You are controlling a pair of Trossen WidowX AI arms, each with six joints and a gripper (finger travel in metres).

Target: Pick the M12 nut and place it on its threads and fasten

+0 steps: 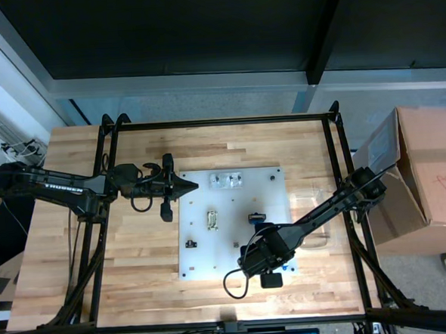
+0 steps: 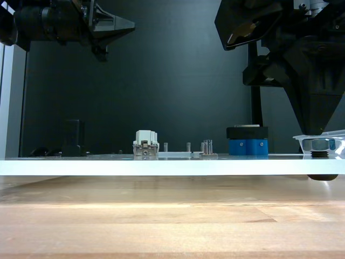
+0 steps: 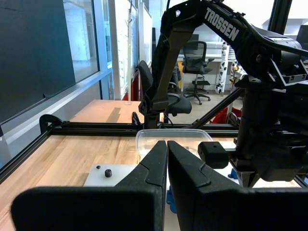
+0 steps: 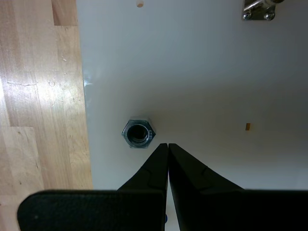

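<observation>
Our right gripper (image 4: 168, 144), clenched on nothing, hangs just over the silver nut (image 4: 138, 133), seated on its stud (image 2: 322, 154) with ribs showing; we judge fastening unfinished. Our left gripper (image 1: 185, 186), also clenched empty, hovers at the board (image 1: 205, 251)'s far left edge.

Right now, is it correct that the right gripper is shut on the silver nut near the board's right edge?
Not quite: the right gripper is shut but empty. The right wrist view shows the nut free beside its tips; it sits on its stud. The left gripper hangs shut above the board's left edge.
</observation>
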